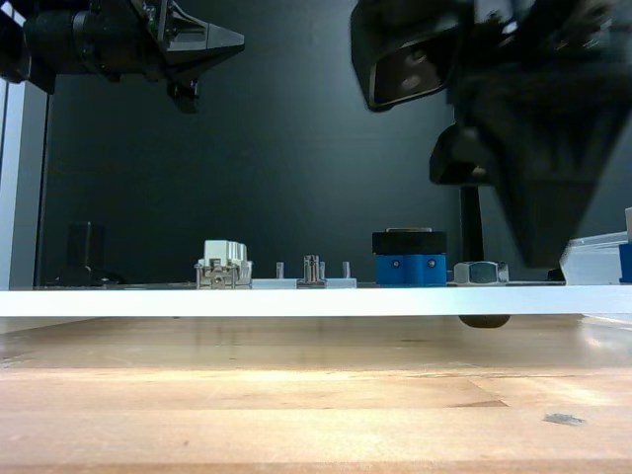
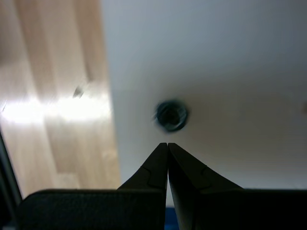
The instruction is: Pick the M12 fastener and fasten on the M12 threads
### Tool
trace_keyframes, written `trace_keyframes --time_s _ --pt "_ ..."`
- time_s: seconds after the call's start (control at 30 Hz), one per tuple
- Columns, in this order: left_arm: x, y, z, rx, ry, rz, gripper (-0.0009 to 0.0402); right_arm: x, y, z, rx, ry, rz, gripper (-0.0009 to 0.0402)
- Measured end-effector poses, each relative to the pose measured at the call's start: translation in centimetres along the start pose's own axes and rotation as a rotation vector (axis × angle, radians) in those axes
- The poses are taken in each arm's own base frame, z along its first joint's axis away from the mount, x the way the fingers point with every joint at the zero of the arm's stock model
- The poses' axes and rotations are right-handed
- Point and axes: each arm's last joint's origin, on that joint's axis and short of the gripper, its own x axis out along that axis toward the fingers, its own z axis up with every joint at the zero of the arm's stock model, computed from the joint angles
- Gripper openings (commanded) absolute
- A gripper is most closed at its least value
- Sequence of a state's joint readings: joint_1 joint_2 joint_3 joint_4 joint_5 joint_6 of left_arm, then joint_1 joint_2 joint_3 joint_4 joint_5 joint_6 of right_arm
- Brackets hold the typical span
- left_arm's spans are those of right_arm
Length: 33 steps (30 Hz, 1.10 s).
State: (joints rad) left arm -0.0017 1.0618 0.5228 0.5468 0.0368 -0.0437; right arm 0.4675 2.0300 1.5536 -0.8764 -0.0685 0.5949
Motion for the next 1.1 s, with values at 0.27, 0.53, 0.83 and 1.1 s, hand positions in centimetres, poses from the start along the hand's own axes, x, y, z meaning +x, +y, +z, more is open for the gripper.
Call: trace_keyframes --time_s 0.27,0.53,0.83,1.1 --pt "0.0 0.0 0.0 0.0 0.0 0.0 0.0 -0.7 -0.1 0.0 -0.004 -0.021 -0.003 0.0" --pt "0.0 0.0 0.0 0.0 0.0 0.0 0.0 -1.9 -0.1 -0.1 -0.005 -0.041 0.001 0.0" --pt "0.0 0.0 0.0 0.0 0.0 0.0 0.0 -3.8 -0.2 -0.4 -0.006 -0.072 0.02 0.0" --pt "0.0 0.0 0.0 0.0 0.0 0.0 0.0 -4.4 -0.2 -0.5 -0.008 -0.085 0.029 0.0"
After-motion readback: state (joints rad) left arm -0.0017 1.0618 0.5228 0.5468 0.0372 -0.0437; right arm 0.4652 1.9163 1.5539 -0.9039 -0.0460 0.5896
